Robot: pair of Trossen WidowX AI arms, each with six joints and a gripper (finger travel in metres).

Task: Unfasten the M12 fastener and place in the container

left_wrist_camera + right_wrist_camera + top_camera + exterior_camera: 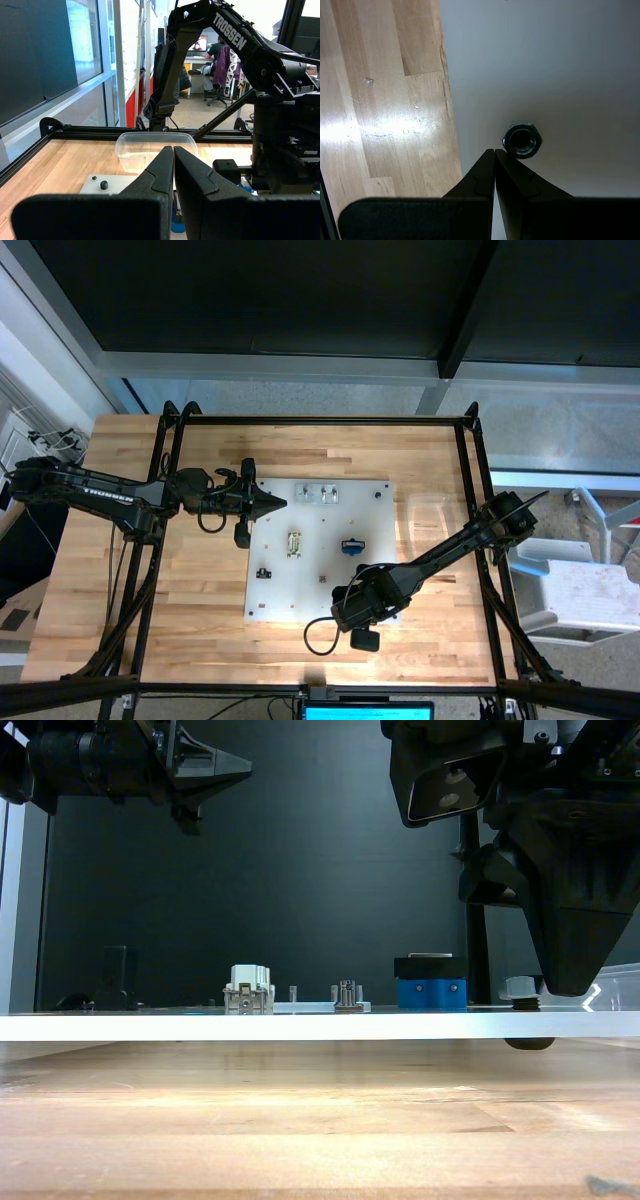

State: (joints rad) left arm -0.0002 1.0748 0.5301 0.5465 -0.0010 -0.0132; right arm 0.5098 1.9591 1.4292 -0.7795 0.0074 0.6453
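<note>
The M12 fastener point(521, 140), a small hex nut, sits on the white board point(560, 65) right beside the tips of my right gripper point(494, 151). That gripper is shut with nothing between its fingers. The low view shows the silver nut point(520, 987) on its stud, a dark base showing under it, with the right gripper point(573, 988) hanging close at its right. The clear container point(432, 512) lies on the wood to the right of the board; I cannot see anything inside it. My left gripper point(173, 152) is shut and hovers over the board's far left edge, away from the nut.
On the board stand a blue connector point(352, 547), a cream connector point(294, 543) and a few small posts. A black frame point(320, 421) runs around the table. The right arm point(450, 545) stretches diagonally over the board's right edge.
</note>
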